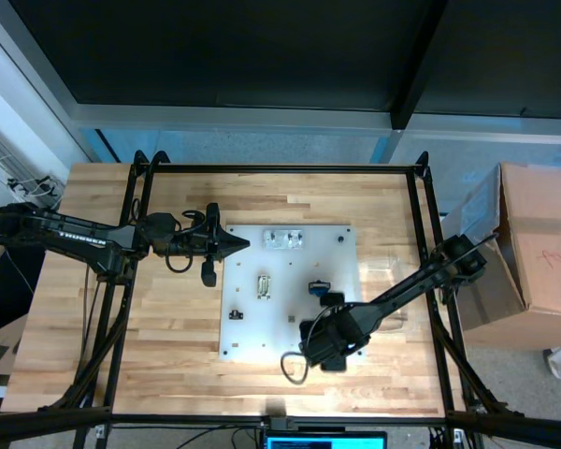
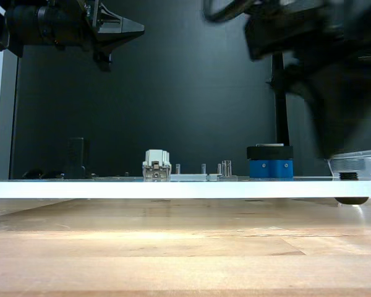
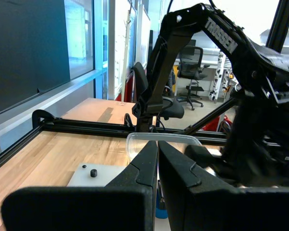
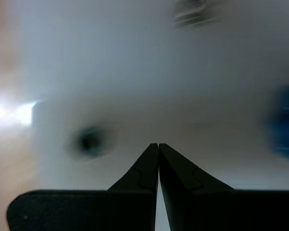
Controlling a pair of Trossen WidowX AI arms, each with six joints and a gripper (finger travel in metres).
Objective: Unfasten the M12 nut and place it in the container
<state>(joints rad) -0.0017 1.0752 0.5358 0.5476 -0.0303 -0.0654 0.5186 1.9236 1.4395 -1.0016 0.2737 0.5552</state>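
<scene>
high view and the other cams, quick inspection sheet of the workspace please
surface: wooden table, white board on it
job's things: stud shows dark ribs; nut, cannot tell where; clear container right of board
clutter: blue block, white connector on board
grippers: left gripper shut, raised over board's left edge; right gripper shut, over board's near right part
cables: black loop beside right gripper
surroundings: cardboard box right of table

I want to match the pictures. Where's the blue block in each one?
High view: blue block right of the white board's middle.
Low view: right of centre, black-topped; left gripper hangs high at left.
Left wrist view: blue sliver behind the shut left gripper.
Right wrist view: blue blur; right gripper, shut, close over the board.
Shared landmark: the white board. Nut: cannot tell where.
</scene>
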